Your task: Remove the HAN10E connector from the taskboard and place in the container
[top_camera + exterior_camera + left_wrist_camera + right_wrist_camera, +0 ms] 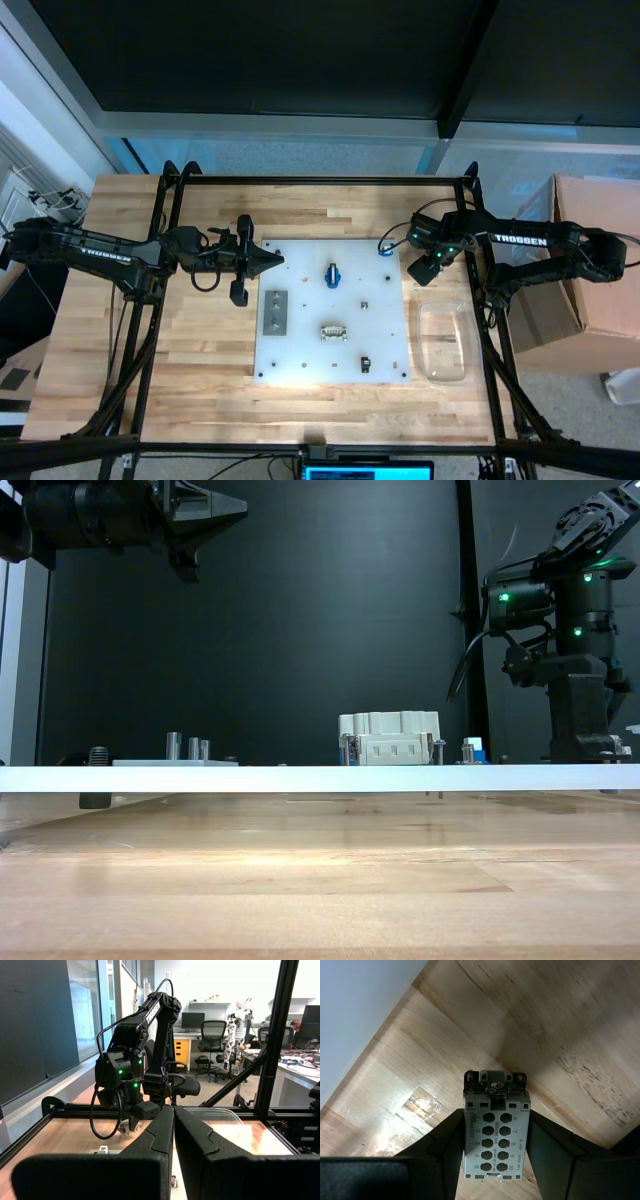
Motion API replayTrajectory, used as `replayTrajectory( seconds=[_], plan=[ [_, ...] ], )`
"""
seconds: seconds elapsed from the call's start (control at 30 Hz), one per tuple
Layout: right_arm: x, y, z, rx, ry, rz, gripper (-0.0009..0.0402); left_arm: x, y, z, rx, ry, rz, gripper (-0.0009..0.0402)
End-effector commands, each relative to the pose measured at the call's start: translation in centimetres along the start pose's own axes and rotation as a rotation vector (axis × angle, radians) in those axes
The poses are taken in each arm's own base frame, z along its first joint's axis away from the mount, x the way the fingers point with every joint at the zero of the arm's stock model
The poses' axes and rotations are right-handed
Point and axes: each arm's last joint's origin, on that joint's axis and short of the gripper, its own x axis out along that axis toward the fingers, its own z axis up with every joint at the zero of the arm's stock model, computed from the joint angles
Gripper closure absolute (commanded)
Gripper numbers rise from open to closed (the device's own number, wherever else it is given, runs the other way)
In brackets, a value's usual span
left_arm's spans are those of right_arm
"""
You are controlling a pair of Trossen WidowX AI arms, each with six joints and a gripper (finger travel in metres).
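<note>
The HAN10E connector (495, 1130), a grey block with ten numbered holes and a screw at one end, is held between the fingers of my right gripper (495, 1147). It hangs clear of the board, over bare wood by the white taskboard's edge (350, 1020). From above, my right gripper (428, 268) sits off the board's far right corner, just beyond the clear container (445, 340). A grey connector base (333, 332) stays seated mid-board. My left gripper (270, 256) hovers high over the board's far left edge, fingers (160, 1135) pressed together on nothing.
The taskboard (300, 370) also carries a grey metal block (275, 311), a blue part (333, 274) and a small black part (366, 364). A black frame rail (320, 181) rings the table. A cardboard box (590, 250) stands off the right side.
</note>
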Motion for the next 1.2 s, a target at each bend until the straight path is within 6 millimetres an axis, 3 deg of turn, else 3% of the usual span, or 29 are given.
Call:
replayTrajectory(
  seconds=[0.03, 0.4, 0.63, 0.87, 1.07, 1.2],
  plan=[
    [0.0, 0.0, 0.0, -0.001, 0.003, 0.002, 0.0222, 0.0, 0.0, 0.0, 0.000, 0.000, 0.000, 0.0393],
    [0.0, 0.0, 0.0, 0.000, 0.005, 0.003, 0.0133, 0.0, 0.0, 0.0, 0.000, 0.000, 0.000, 0.0393],
    [-1.7, 0.1, 0.4, -0.016, 0.005, 0.002, 0.0123, 0.0, 0.0, 0.0, 0.000, 0.000, 0.000, 0.0393],
    [-5.7, 1.5, 1.3, -0.125, -0.096, 0.053, 0.0168, 0.0, 0.0, 0.0, 0.000, 0.000, 0.000, 0.0393],
    [-8.3, 2.8, 1.3, -0.202, -0.197, 0.111, 0.0245, 0.0, 0.0, 0.0, 0.000, 0.000, 0.000, 0.0393],
    [-9.0, 3.0, 1.1, -0.213, -0.221, 0.128, 0.0303, 0.0, 0.0, 0.0, 0.000, 0.000, 0.000, 0.0393]
  ],
)
